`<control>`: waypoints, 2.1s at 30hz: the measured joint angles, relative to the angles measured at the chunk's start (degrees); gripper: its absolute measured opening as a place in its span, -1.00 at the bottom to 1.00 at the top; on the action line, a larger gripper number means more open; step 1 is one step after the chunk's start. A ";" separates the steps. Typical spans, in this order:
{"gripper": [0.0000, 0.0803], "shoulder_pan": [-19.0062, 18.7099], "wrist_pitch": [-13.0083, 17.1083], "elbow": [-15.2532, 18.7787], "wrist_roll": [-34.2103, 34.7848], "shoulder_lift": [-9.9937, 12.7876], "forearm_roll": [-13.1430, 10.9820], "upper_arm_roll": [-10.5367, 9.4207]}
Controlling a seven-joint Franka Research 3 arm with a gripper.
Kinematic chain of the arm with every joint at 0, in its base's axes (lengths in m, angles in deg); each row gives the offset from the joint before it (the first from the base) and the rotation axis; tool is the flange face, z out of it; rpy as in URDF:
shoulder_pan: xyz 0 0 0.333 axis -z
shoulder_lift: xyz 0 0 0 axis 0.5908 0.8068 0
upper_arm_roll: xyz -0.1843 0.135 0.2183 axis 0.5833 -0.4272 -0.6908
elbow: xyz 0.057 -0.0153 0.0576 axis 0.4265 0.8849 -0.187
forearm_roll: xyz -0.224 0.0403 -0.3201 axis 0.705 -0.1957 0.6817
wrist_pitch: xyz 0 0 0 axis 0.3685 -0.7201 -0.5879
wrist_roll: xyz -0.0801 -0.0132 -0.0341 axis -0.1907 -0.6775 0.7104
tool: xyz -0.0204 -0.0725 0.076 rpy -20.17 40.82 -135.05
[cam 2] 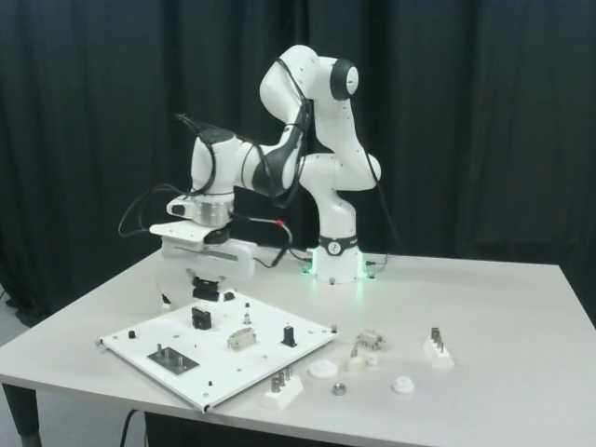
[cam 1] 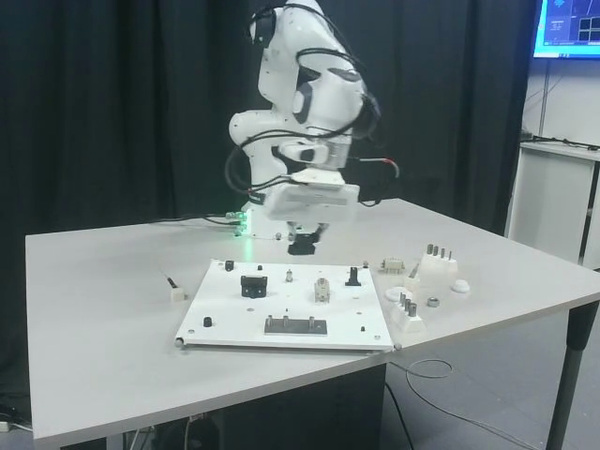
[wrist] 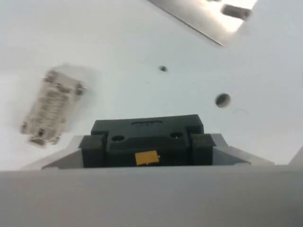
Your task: Insert D-SUB.
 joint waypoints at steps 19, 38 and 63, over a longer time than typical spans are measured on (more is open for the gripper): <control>-0.05 0.76 12.07 11.57 0.41 -3.68 -12.07 8.11; -0.05 0.76 12.95 15.51 5.71 -5.68 -15.89 10.94; -0.05 0.76 12.83 16.23 10.40 -6.19 -15.76 13.02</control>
